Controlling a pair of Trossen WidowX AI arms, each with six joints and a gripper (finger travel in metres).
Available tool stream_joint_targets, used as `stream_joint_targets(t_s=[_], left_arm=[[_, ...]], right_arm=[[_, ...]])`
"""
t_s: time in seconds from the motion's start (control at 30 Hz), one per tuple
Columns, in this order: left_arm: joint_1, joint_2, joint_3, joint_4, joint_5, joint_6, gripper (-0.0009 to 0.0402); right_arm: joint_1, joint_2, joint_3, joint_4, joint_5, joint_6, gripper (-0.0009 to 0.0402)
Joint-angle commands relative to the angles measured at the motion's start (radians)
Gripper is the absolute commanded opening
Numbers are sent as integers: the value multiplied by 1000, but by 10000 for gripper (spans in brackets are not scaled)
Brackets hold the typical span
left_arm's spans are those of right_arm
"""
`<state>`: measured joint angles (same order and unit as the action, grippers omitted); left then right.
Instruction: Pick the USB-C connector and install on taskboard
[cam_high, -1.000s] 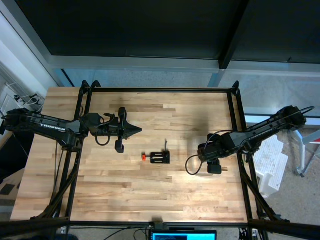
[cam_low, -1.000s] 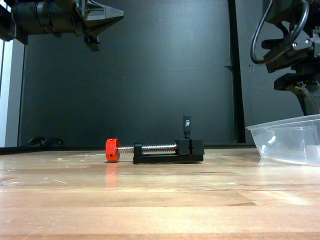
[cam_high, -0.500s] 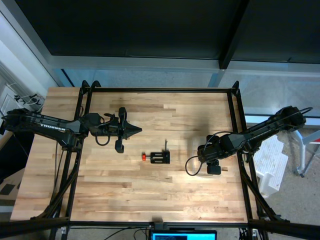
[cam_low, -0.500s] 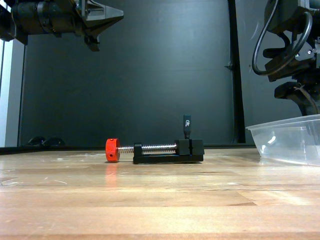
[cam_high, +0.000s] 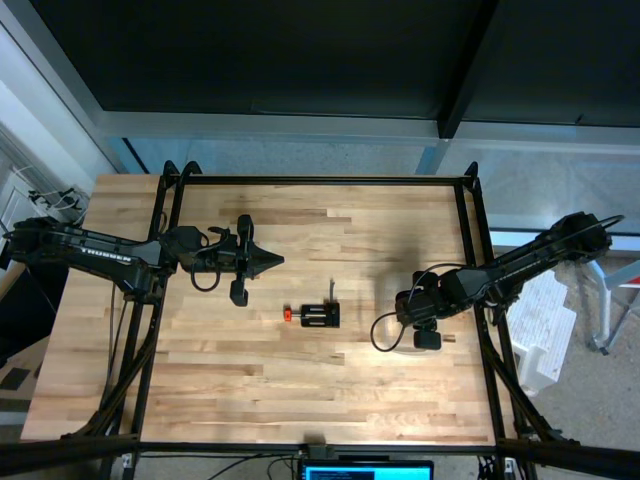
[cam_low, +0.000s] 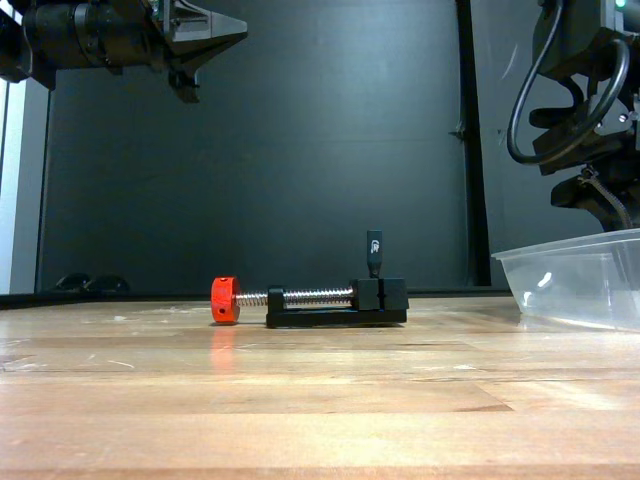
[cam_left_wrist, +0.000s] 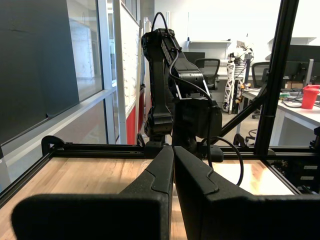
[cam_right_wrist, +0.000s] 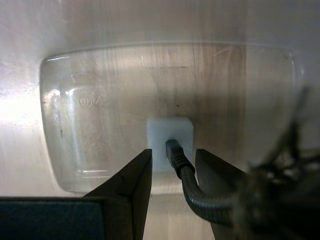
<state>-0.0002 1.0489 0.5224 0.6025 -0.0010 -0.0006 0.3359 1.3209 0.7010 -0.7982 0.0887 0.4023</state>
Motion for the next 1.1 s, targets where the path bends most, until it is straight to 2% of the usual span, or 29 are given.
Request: stream_joint_targets(t_s=[0.03,0.6,0.87,1.03,1.1], left_arm=[[0,0,0,0,0,0,0],[0,0,0,0,0,0,0],[0,0,0,0,0,0,0],[0,0,0,0,0,0,0],[0,0,0,0,0,0,0]], right_arm=[[0,-5,1,0,18,1,105],[1,-26,1,-4,23,5,65],[1,-38,1,-4,23,5,37],[1,-44,-4,-4,19,5,-3],[2,-50,-6,-4,19,5,3]])
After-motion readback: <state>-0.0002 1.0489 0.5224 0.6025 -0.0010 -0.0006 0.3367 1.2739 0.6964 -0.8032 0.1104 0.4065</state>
